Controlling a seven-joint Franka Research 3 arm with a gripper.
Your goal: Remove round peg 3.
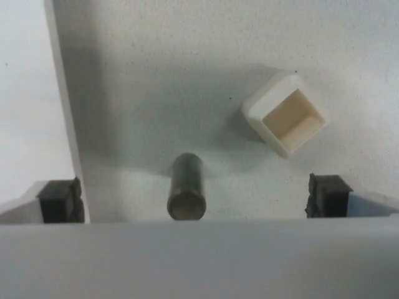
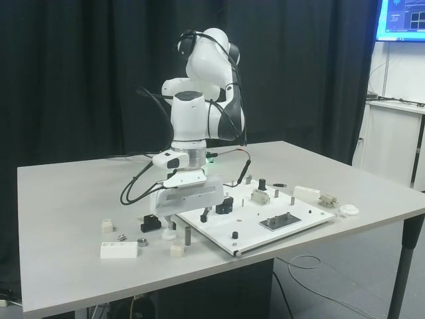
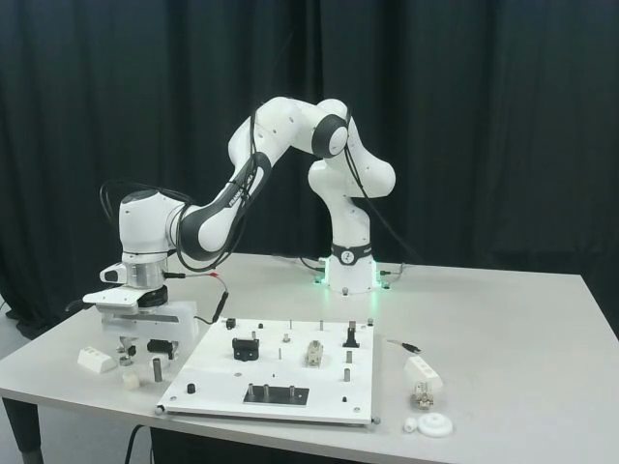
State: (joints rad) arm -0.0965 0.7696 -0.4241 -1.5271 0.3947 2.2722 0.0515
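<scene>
Round peg 3 (image 1: 186, 187): short dark cylinder with a flat circular end face. Stands upright and free on the grey table (image 1: 187, 75), off the white board (image 2: 265, 222), just beside that board's near-left edge. Also visible in the first room view (image 2: 188, 235) and the second room view (image 3: 156, 369). A small white open-topped cube (image 1: 285, 120) sits near it, apart.
</scene>
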